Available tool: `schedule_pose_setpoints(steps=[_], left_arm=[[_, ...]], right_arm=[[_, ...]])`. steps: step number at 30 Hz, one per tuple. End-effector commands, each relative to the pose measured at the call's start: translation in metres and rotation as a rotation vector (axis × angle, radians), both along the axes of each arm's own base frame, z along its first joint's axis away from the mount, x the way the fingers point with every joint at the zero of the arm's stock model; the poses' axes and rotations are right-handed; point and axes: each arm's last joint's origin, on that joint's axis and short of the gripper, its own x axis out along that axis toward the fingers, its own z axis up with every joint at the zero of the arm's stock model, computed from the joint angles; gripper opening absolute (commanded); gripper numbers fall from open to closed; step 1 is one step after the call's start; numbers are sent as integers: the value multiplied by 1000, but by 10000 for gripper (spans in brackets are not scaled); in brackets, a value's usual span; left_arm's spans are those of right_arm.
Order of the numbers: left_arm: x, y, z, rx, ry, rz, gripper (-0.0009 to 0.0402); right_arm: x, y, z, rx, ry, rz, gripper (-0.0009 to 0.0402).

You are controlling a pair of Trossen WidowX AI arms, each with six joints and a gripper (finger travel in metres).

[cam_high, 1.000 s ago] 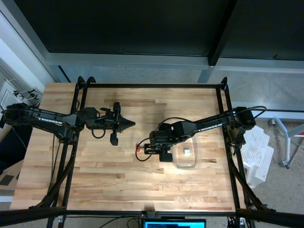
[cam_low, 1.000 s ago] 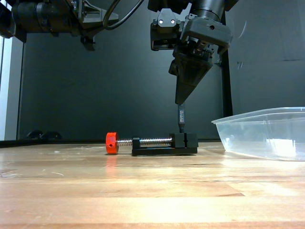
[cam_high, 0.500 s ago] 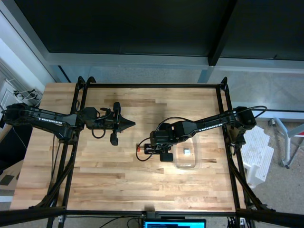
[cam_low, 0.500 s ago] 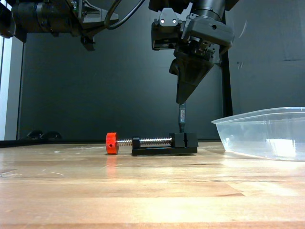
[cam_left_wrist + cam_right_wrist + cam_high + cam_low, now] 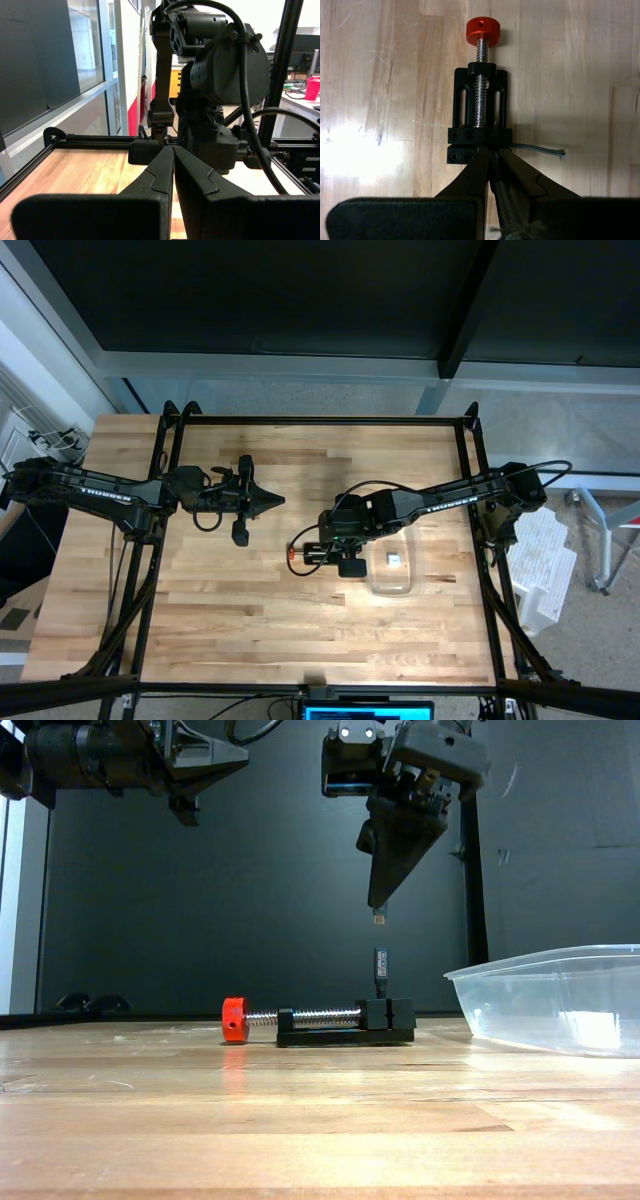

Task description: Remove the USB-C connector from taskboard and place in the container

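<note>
A pale butcher-block table (image 5: 250, 620) with a black rail frame (image 5: 320, 421) fills the scene, and in the low view a dark wall stands behind it. The taskboard (image 5: 345, 1020) is a low black vise-like block with a bare screw and a red-orange knob (image 5: 234, 1019) at its left end. It lies flat near the table's middle, just beside the clear container (image 5: 560, 995), which has a small white cube (image 5: 394, 559) in it. The connector (image 5: 380, 966) is a slim dark grey piece standing upright out of the block's end away from the knob. The right gripper (image 5: 378, 905) hangs straight above it, pointing down, with clear air between its tip and the connector's top. Its fingers are pressed together to a point. A tiny bit shows at the very tip, too small to identify. In the right wrist view a short braided cord (image 5: 540, 148) lies on the wood beside the block. The left gripper (image 5: 278, 502) is held high over the table's left side, well apart from the block, fingers closed and holding nothing.
</note>
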Motion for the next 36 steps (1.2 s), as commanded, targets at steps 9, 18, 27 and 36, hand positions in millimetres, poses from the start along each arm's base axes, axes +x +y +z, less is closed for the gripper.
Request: schedule_pose_setpoints(steps=[9, 18, 27, 36], left_arm=[[0, 0, 0, 0, 0, 0, 0], [0, 0, 0, 0, -1, 0, 0], [0, 0, 0, 0, 0, 0, 0], [0, 0, 0, 0, 0, 0, 0]], right_arm=[[-18, 2, 26, 27, -36, -26, 0], [-25, 4, 26, 26, -20, -21, 0], [-62, 7, 5, 26, 40, -20, 0], [-98, 4, -23, 23, 99, -63, 3]])
